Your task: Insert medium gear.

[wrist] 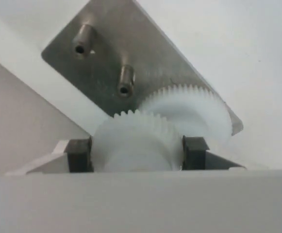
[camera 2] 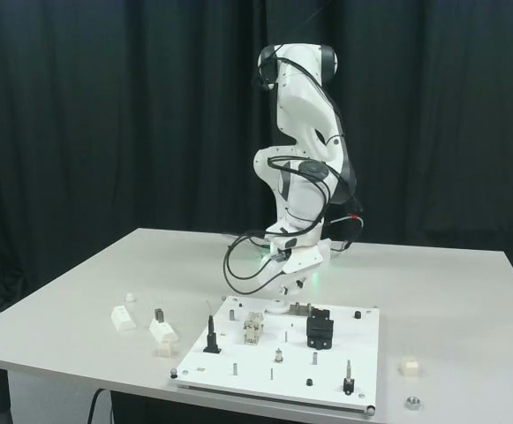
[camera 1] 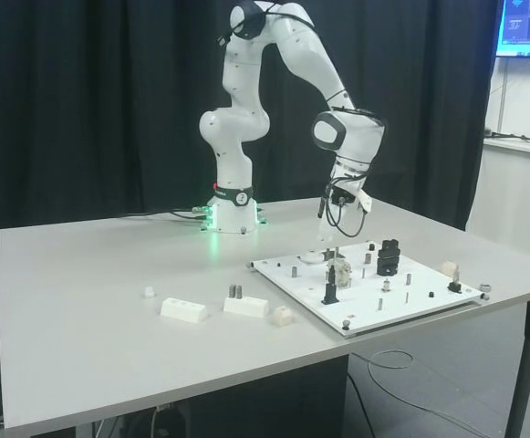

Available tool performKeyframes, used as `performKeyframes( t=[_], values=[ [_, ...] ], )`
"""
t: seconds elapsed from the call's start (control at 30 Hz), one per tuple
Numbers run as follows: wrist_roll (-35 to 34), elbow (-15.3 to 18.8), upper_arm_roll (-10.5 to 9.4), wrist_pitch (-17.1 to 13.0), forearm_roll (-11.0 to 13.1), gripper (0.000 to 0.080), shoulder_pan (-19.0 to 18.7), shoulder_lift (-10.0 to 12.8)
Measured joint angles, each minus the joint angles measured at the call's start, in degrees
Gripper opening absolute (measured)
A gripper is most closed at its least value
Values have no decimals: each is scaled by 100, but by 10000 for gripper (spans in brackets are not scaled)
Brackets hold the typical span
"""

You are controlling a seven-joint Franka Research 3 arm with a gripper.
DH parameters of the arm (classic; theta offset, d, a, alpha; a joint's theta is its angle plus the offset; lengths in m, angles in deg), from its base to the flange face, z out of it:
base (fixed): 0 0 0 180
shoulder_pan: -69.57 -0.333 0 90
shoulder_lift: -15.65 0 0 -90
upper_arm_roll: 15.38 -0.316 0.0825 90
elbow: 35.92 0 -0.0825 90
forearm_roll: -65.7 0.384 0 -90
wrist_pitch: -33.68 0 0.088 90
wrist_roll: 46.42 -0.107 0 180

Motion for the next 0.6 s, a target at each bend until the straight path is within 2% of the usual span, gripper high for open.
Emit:
performKeyframes(
  t=[0.27,0.6],
  values=[
    [-4,0,-137,8,-127,397,0,23],
    [-188,0,-265,8,-420,397,0,67]
  ],
)
